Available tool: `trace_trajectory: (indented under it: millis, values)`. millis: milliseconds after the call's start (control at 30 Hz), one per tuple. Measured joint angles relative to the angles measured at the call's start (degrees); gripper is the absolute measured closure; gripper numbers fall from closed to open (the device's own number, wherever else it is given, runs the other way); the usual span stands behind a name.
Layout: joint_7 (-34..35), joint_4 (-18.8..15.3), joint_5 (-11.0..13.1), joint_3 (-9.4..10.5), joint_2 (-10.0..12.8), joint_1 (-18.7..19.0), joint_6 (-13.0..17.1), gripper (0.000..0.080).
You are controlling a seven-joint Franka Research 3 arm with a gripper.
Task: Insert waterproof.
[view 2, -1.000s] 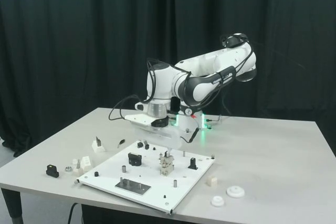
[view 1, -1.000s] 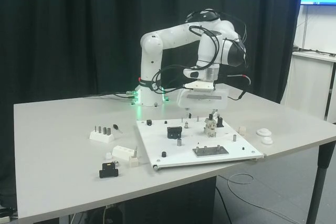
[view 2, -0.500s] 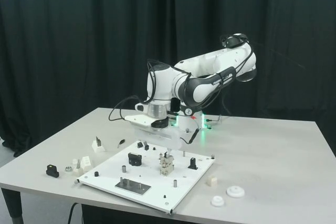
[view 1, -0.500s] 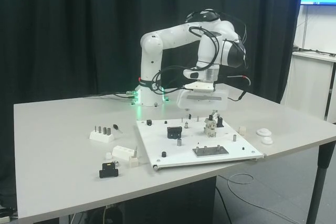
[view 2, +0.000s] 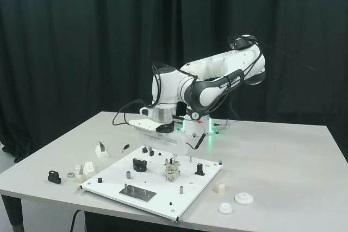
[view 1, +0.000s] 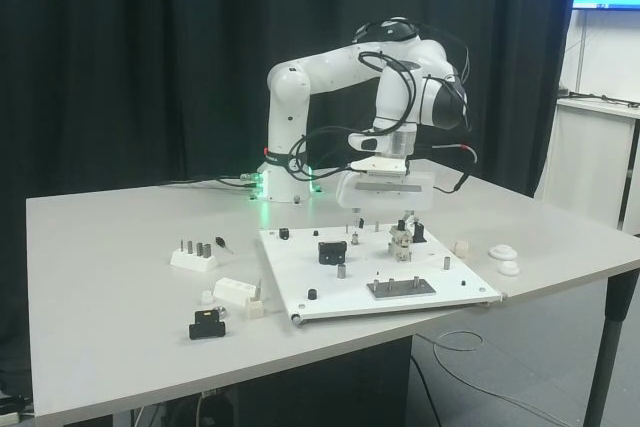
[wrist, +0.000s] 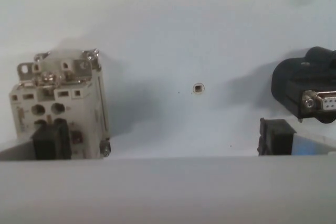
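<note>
I've got the arm (view 1: 330, 67) reaching out from its base at the far side of the grey table (view 1: 110, 247), wrist bent down so the gripper (view 1: 400, 215) hangs just above the white board (view 1: 300, 277); my read is it's parked there to line up over the fixtures. Everything below is relative to that board. On it, near the middle and directly under the gripper, is the white connector block (wrist: 58, 108), which I take to be the waterproof socket; it sits upright, with a black insert (wrist: 51, 141) in its lower face. Whether the mating part is seated or merely resting there I can't tell. Jaw state: can't tell, and can't see anything held, since the wrist view's lower part is blocked by a grey housing edge (wrist: 168, 190). Beside the block, across a bare patch of board with a small hole (wrist: 198, 88), is a black D-sub style connector (wrist: 307, 90), apart from the block. A grey metal plate (view 1: 400, 288) lies toward the board's near edge. Room: that bare patch gives clearance sideways; straight up is free. Off the board, well apart: a white peg holder (view 1: 192, 255), a black clip (view 1: 206, 324), white round gears (view 1: 505, 257).
</note>
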Motion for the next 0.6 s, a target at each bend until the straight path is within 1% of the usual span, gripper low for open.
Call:
trace_trajectory:
  millis: [600]
  values:
    - [-0.4, -0.2, 0.0, 0.02, 0.0, 0.0, -0.1, 0.0003]
